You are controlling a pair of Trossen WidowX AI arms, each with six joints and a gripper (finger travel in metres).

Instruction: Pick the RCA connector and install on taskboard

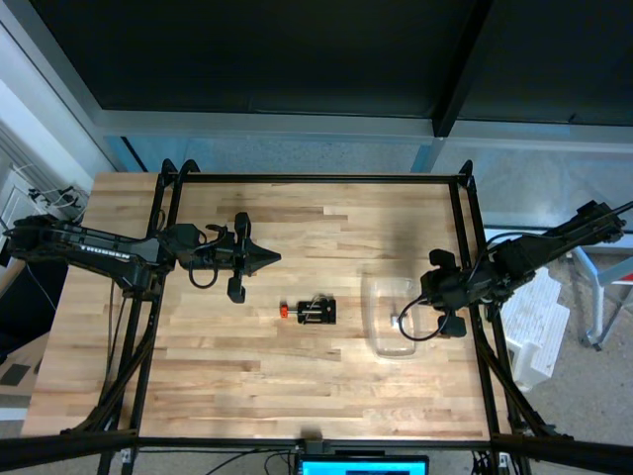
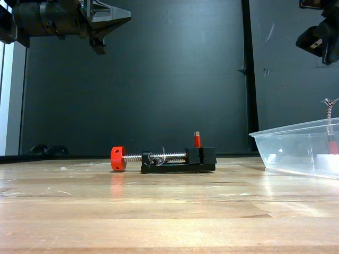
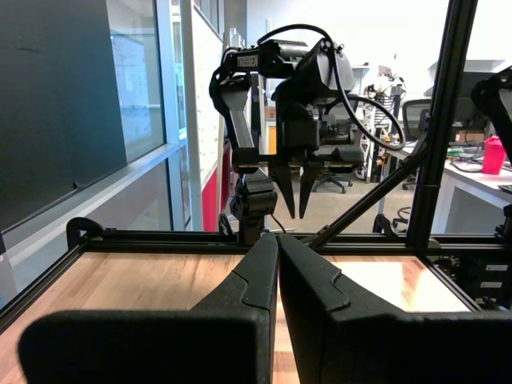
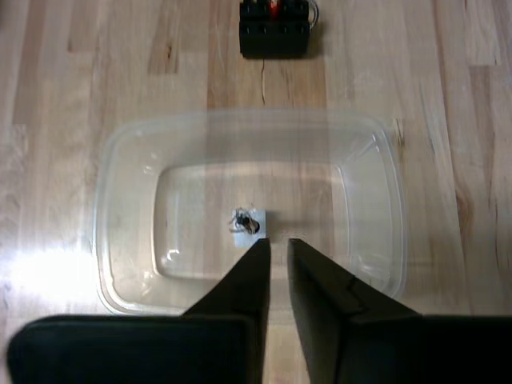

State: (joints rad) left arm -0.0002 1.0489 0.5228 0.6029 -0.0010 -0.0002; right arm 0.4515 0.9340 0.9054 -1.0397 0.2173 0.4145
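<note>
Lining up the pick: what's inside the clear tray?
RCA connector lies on the tray floor ahead of the right gripper, which hides some floor. Left gripper hovers left of taskboard.

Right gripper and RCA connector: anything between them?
Nothing: right gripper hovers over tray, bare floor to RCA connector, per right wrist view. Left gripper raised, left of taskboard.

The pale wooden counter (image 1: 247, 386) is smooth and a bit shiny. The clear plastic tray (image 1: 374, 297), at the right, is glossy. The left gripper (image 1: 272, 257), middle left, and the right gripper (image 4: 276, 242), over the tray, are matt black.
</note>
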